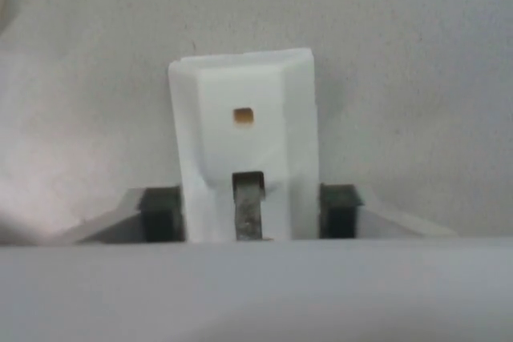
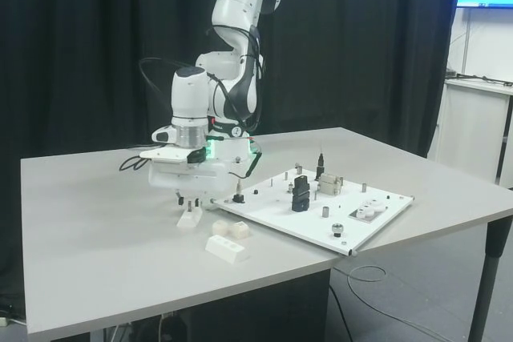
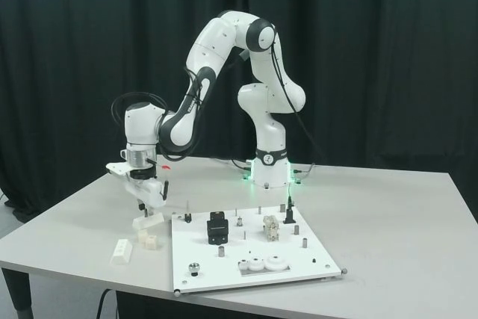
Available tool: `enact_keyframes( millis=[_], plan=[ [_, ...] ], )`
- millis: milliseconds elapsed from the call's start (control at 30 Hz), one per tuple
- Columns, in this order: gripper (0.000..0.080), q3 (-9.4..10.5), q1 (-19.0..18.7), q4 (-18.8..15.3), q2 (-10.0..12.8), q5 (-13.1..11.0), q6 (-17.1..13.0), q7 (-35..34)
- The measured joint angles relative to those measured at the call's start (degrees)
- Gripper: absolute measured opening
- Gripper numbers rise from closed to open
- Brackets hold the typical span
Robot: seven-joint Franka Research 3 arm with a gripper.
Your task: Pick square peg 2.
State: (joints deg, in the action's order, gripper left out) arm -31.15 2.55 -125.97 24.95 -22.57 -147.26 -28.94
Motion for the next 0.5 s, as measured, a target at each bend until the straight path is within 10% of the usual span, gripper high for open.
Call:
enact_keyframes(
  millis=[33,200,233,500],
  plan=[
    [0.0324,0.00,0.0,0.0,0.0,0.0,0.0,0.0],
    [0.0324,-0.01,0.1,0.2,0.0,0.0,0.0,0.0],
    [0.0164,-0.01,0.1,0.2,0.0,0.0,0.0,0.0],
    [0.0164,-0.02,0.2,0.2,0.1,0.0,0.0,0.0]
  ],
)
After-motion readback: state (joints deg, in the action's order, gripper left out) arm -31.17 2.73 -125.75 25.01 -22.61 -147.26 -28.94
